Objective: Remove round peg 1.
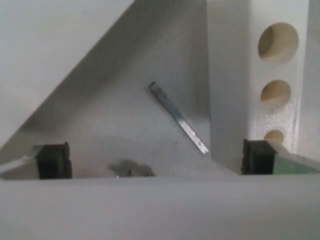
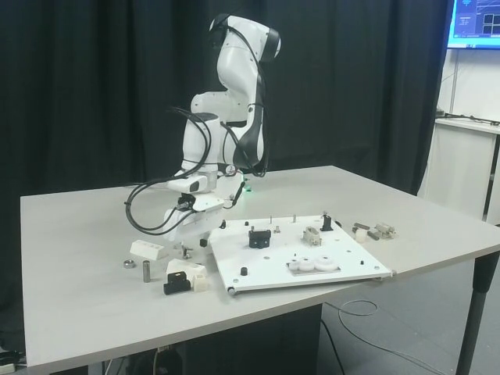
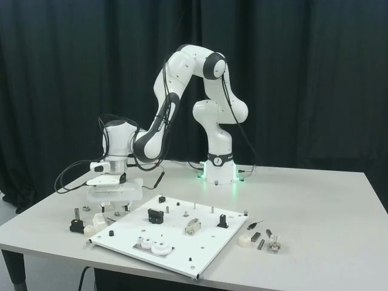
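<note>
In the wrist view my gripper [image 1: 155, 159] is open, its black fingertips [image 1: 52, 161] far apart and nothing between them. Below it a thin grey metal rod [image 1: 178, 118] lies slantwise on the table. Beside the rod stands a white block [image 1: 277, 75] with three round holes in a row, all showing no peg. In the room views the gripper [image 2: 187, 247] [image 3: 111, 204] hangs low over the table, just off the white board's [image 2: 344, 242] [image 3: 182, 245] near-left corner. A short grey peg [image 2: 146, 273] [image 3: 76, 213] stands upright on the table nearby.
Small white and black parts [image 2: 186, 278] [image 3: 91, 228] lie on the table by the board's corner. The board carries a black block [image 2: 258, 237], white gears [image 2: 314, 264] and small posts. More loose pieces [image 2: 375, 231] [image 3: 262, 240] lie off its other side.
</note>
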Robot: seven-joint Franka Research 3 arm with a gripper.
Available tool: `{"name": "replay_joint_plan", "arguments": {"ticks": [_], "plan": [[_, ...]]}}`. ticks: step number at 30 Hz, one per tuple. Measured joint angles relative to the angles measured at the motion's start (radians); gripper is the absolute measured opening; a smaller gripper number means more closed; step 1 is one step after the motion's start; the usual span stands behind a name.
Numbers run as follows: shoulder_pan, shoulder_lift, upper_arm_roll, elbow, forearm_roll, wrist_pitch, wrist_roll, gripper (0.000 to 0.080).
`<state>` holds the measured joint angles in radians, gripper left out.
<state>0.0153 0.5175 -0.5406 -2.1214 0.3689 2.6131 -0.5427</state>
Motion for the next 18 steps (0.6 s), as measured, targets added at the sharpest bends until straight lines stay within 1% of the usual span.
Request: {"name": "replay_joint_plan", "arguments": {"ticks": [5,6,18], "plan": [[-0.004,0.0,0.0,0.013,0.0,-0.021,0.0,0.0737],[-0.005,0.0,-0.001,0.016,0.0,-0.025,0.0,0.079],[-0.013,0.0,-0.003,0.043,0.0,-0.063,0.0,0.08]]}}
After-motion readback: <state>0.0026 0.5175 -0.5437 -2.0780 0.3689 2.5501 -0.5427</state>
